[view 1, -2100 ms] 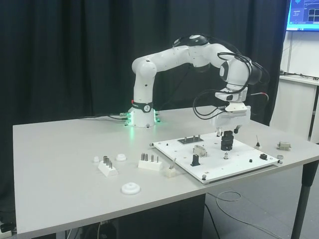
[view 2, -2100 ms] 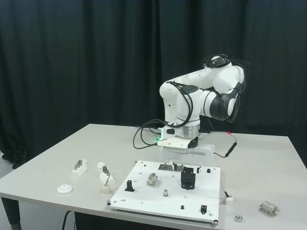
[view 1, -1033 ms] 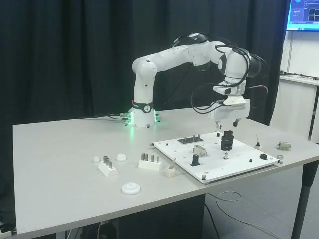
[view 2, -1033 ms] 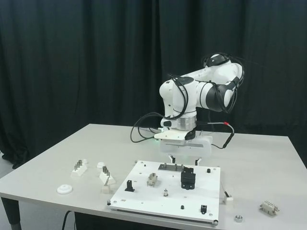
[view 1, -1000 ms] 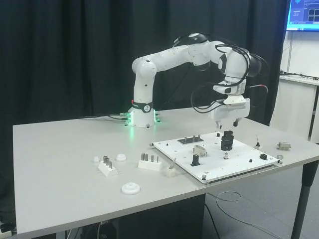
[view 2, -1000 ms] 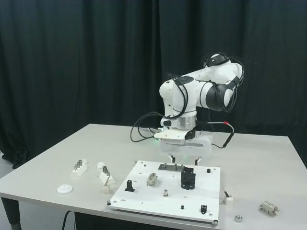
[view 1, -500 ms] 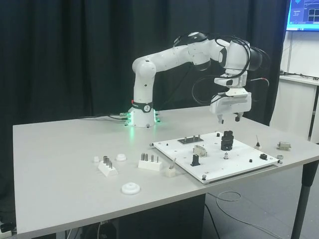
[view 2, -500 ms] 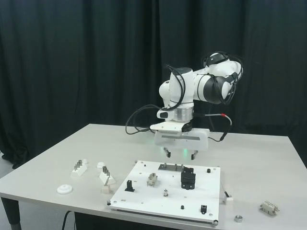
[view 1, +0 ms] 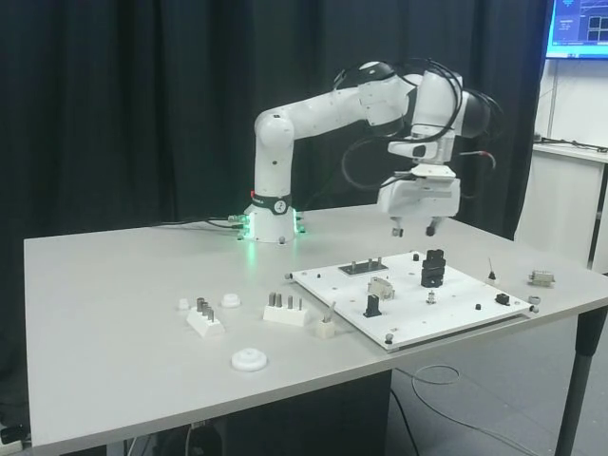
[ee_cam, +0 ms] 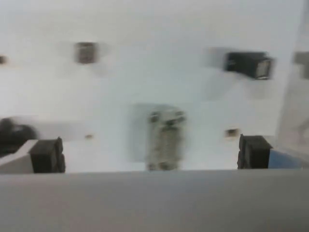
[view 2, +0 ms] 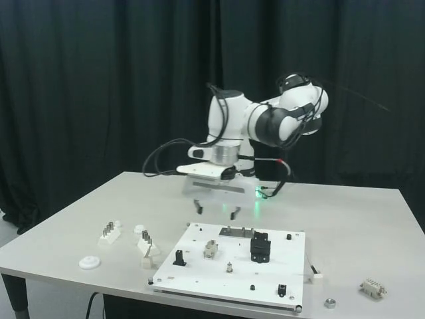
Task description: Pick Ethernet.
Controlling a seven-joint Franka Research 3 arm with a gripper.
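Observation:
My gripper [view 1: 413,230] hangs open and empty above the back part of the white board [view 1: 456,318]. In the second room view the gripper [view 2: 215,211] hovers over the board's [view 2: 199,279] left rear corner. The wrist view shows the gripper [ee_cam: 150,153] with its black fingertips [ee_cam: 47,155] wide apart. A small grey connector [ee_cam: 165,140] stands on the board straight below them. That grey connector [view 2: 211,249] [view 1: 383,285] sits well under the gripper, not touching it. I cannot tell for sure which piece is the Ethernet part.
On the board stand a black block [view 2: 259,247] [view 1: 434,268], a black bracket [view 2: 179,257] [ee_cam: 248,64] and a small peg [view 2: 229,268]. Left of the board lie white peg holders [view 2: 109,232], [view 2: 147,251] and a white gear [view 2: 88,262]. A grey plug [view 2: 373,288] lies at the right.
The gripper rose from just above the black block and swung sideways to the board's other rear corner, over the grey connector. It stayed open and empty.

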